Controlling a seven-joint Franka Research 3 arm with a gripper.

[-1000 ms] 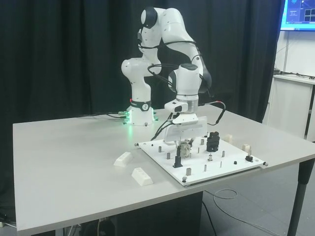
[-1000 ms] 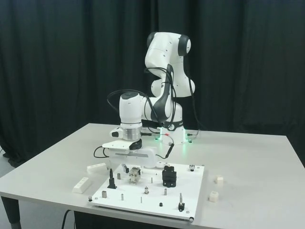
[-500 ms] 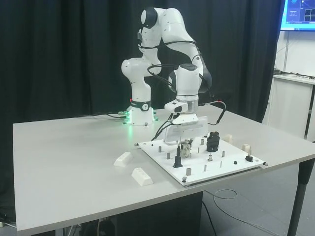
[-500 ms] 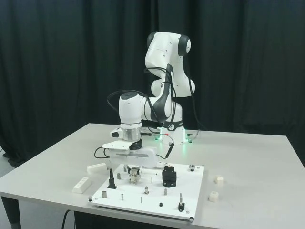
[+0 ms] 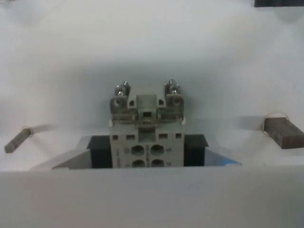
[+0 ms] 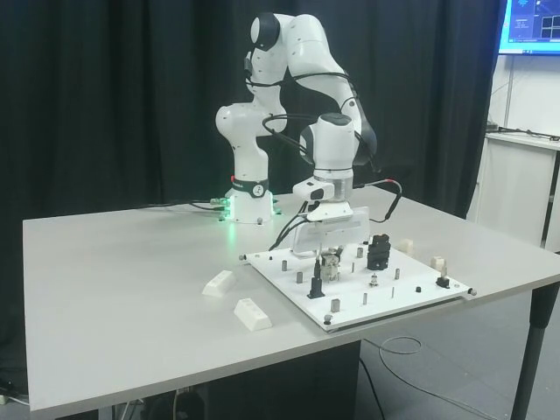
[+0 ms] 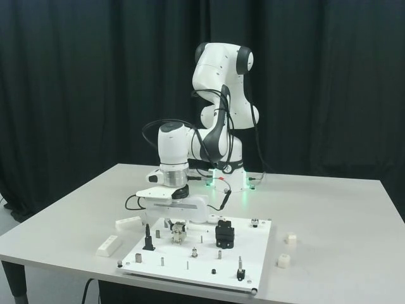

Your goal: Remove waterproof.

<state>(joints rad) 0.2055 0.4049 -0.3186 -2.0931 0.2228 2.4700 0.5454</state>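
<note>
On the grey worktop a white board is seen, over which the hand is hung above the connector, judged small, stiff and light, best gripped by its flat sides; finger opening cannot be told.

white blocks on grey table | black curtain | monitor

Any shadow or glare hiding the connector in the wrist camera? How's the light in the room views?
Wrist view: no glare; soft shadow on the white board around the connector, its lower part hidden behind a white band near the camera. First room view: even light, one bright screen at the edge. Second room view: green glow at the arm's base.
</note>
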